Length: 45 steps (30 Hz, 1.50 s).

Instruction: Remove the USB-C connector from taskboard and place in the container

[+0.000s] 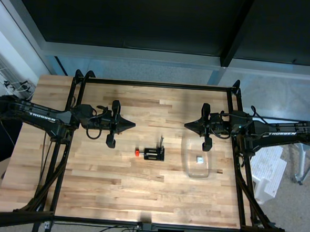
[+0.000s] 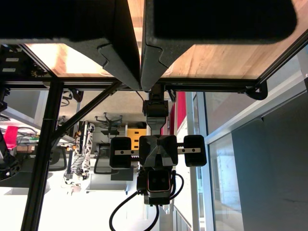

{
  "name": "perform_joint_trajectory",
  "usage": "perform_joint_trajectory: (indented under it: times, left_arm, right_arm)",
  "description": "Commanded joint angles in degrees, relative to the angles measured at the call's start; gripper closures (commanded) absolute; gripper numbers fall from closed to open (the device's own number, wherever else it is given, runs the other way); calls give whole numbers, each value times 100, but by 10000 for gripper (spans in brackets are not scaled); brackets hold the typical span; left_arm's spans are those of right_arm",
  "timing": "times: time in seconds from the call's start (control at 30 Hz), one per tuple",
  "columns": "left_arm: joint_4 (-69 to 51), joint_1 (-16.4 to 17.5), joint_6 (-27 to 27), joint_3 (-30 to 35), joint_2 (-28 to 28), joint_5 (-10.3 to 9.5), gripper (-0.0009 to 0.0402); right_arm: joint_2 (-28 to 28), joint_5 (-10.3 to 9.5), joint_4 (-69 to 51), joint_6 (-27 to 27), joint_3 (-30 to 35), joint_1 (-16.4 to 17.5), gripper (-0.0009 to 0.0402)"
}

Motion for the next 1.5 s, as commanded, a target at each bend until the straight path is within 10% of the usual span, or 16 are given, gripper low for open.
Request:
perform_joint_trajectory:
  times: [0.03, 0.3, 0.4, 0.73, 1.23, 1.5]
  left_arm:
    - [0, 0, 0, 0, 2, 2, 393]
    - [0, 0, 0, 0, 2, 2, 393]
    - [0, 0, 0, 0, 2, 2, 393]
    - [0, 0, 0, 0, 2, 2, 393]
    - [0, 2, 0, 0, 2, 2, 393]
    - [0, 0, 0, 0, 2, 2, 393]
  right_arm:
    - [0, -4, -2, 7, 0, 9, 393]
    - [0, -42, -15, 59, 0, 17, 393]
    - [13, -560, -313, 114, 140, 17, 393]
    - [529, -800, -3270, -160, 1469, 175, 393]
    - [2107, -721, -5421, -275, 2776, 442, 393]
    - [2763, 11, -5530, -90, 2997, 540, 369]
